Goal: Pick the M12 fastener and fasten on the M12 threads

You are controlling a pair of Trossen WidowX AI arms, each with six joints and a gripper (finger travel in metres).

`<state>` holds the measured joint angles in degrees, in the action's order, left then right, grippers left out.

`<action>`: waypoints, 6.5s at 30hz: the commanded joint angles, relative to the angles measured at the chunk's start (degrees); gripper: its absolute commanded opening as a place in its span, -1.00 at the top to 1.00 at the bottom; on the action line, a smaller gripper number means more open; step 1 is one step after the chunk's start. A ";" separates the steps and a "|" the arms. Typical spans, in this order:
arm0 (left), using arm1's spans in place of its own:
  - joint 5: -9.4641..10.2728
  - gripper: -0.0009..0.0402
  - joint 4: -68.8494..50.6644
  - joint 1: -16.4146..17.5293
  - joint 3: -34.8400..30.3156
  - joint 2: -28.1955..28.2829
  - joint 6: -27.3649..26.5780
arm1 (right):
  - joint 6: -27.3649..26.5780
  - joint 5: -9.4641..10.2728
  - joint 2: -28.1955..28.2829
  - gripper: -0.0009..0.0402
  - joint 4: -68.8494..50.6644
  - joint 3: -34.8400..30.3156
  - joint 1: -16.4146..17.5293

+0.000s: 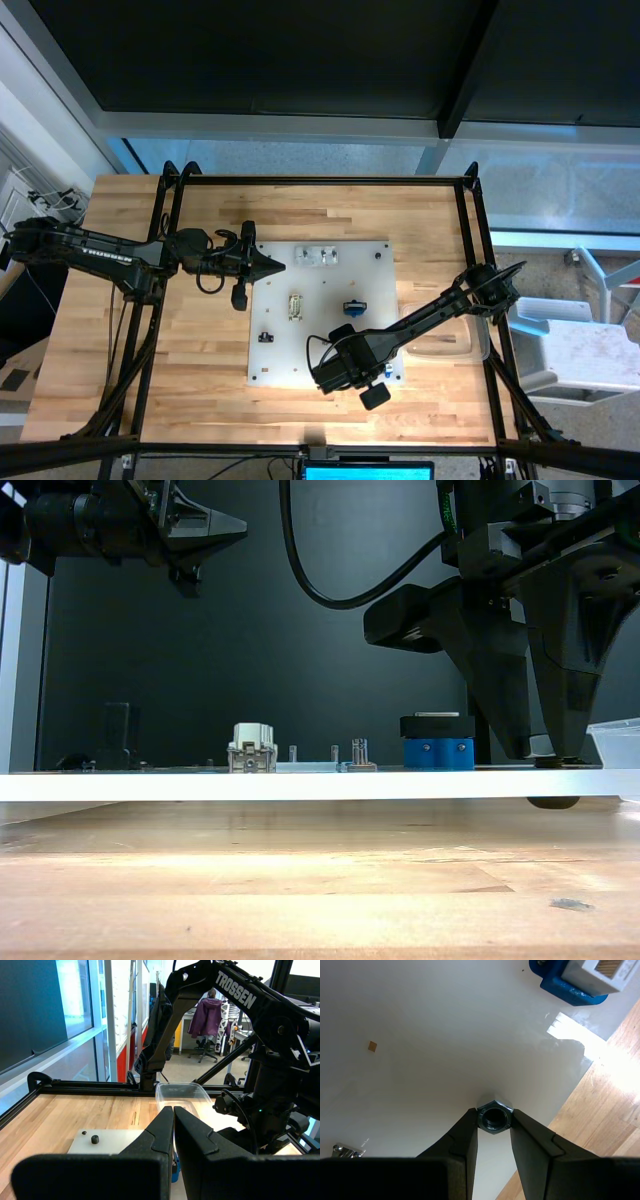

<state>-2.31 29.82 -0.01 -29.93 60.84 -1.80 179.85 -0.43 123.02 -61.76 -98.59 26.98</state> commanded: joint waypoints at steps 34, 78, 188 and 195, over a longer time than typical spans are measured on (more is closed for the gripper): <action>0.00 0.96 0.04 0.00 -0.02 0.02 0.00 | -29.90 4.66 -7.93 0.13 0.26 -0.04 0.35; 0.00 0.96 0.04 0.02 -0.02 0.00 0.00 | -143.91 -3.10 -7.93 0.91 -5.64 3.89 0.46; 0.00 0.96 0.04 0.00 -0.02 0.02 0.00 | -155.01 12.48 -9.49 0.96 9.75 12.61 2.27; -0.02 0.96 0.02 0.00 -0.02 0.02 0.00 | -154.70 10.67 -9.68 0.96 9.11 12.63 2.25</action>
<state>-2.31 29.82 -0.01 -29.93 60.86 -1.83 25.02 10.87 113.36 -52.51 -85.93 29.10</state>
